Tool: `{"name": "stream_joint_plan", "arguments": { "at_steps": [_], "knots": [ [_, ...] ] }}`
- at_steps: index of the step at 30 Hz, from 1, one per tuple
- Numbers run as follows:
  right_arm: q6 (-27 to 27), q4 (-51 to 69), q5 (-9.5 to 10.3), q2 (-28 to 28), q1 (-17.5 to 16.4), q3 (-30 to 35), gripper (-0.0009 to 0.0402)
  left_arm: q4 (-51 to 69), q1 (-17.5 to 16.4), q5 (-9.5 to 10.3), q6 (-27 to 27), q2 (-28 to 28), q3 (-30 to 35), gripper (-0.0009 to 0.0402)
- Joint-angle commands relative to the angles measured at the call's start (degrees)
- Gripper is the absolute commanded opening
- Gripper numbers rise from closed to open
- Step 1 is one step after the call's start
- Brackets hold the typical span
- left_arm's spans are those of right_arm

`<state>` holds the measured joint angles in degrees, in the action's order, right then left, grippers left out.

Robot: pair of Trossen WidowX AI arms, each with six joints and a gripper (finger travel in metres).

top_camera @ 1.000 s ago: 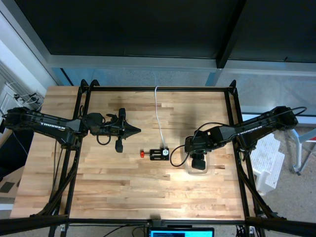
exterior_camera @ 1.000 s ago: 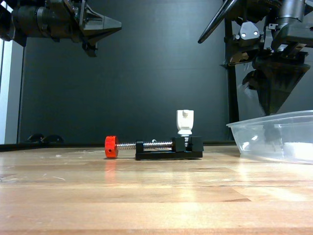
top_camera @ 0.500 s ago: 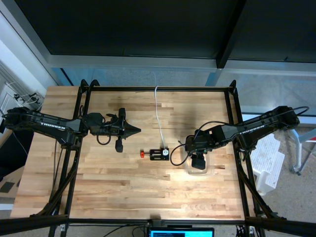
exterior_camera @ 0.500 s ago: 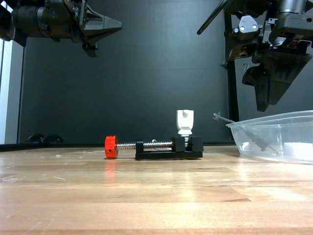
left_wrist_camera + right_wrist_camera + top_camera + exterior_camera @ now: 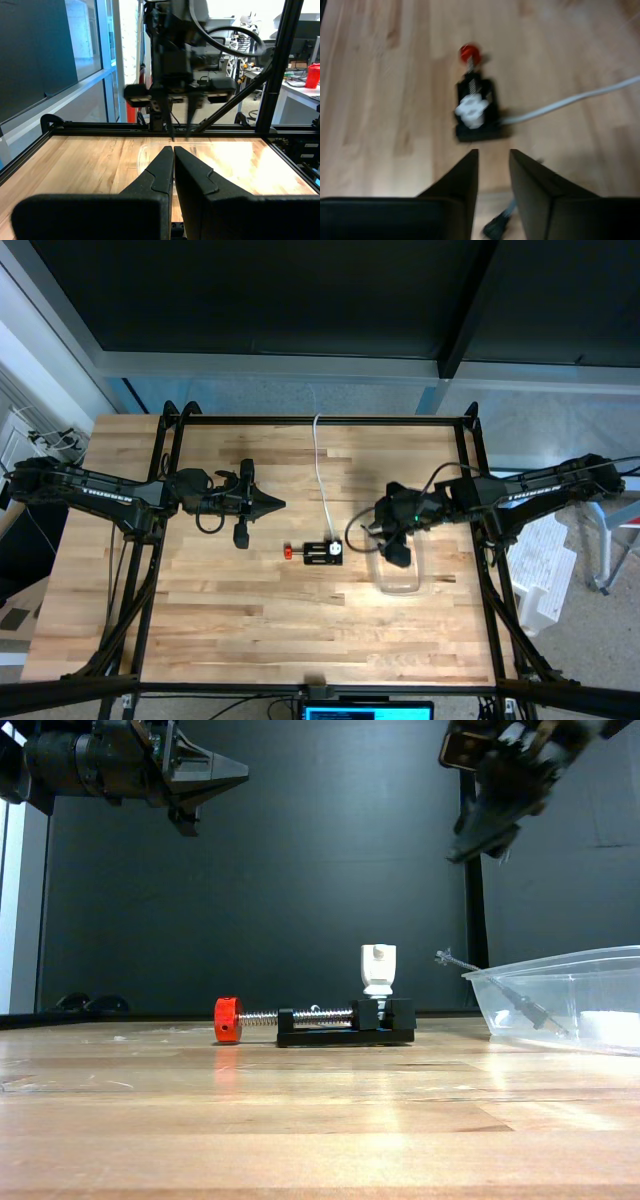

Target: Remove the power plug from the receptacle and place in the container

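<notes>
The receptacle (image 5: 322, 551) is a black block with a white socket face and a red knob; it stands mid-table (image 5: 345, 1020) and shows below my right gripper (image 5: 476, 112). To its right sits the clear container (image 5: 405, 580) (image 5: 600, 982). The power plug (image 5: 530, 1008) (image 5: 496, 229) lies inside it, its thin cord tail poking over the near rim. My right gripper (image 5: 472, 848) (image 5: 493, 155) hangs open and empty, high above the container's left end. My left gripper (image 5: 275, 505) (image 5: 173, 150) is shut and empty, raised over the table's left half.
A long white cable (image 5: 322, 470) (image 5: 570, 102) runs from the receptacle to the table's far edge. A black frame (image 5: 320, 420) borders the wooden table. Bare wood lies in front of the receptacle and the container.
My right gripper let go of the plug inside the container, then rose well above it and swung left. The plug stays in the container. The left arm has not moved.
</notes>
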<state>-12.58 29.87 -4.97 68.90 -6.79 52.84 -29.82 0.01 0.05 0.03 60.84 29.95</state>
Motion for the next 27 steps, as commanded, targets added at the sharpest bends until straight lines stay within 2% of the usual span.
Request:
{"name": "stream_joint_plan", "arguments": {
  "at_steps": [1, 3, 8, 12, 16, 19, 24, 27],
  "knots": [
    [3.9, -3.7, 0.07, -0.4, 1.8, 0.0, 0.0015, 0.0, 0.0, -0.02, 0.0, 0.0, 0.0, 0.0000],
    [5.9, -6.8, 0.37, -0.7, 2.7, 0.0, -0.0003, 0.0, 0.0, -0.02, 0.0, 0.0, 0.0, 0.0000],
    [8.9, -14.7, 0.76, -1.3, 5.2, -0.5, 0.0006, 0.0, 0.0, -0.02, 0.0, 0.0, 0.0, 0.0000],
    [10.4, -22.8, 3.89, -1.8, 7.3, -1.8, 0.0001, 0.0, 0.0, -0.02, 0.0, 0.0, 0.0, 0.0000],
    [12.2, -30.0, 4.15, -2.1, 8.7, -3.3, 0.0000, 0.0, 0.0, -0.02, 0.0, 0.0, 0.0, 0.0000],
    [12.0, -37.3, 5.05, -2.1, 8.8, -5.8, 0.0000, 0.0, 0.0, -0.02, 0.0, 0.0, 0.0, 0.0000],
    [11.3, -48.4, 5.38, -2.2, 9.3, -10.4, 0.0000, 0.0, 0.0, -0.02, 0.0, 0.0, 0.0, 0.0000],
    [10.1, -54.0, 6.51, -2.2, 9.4, -12.8, 0.0000, 0.0, 0.0, -0.02, 0.0, 0.0, 0.0, 0.0000]
  ]
}}
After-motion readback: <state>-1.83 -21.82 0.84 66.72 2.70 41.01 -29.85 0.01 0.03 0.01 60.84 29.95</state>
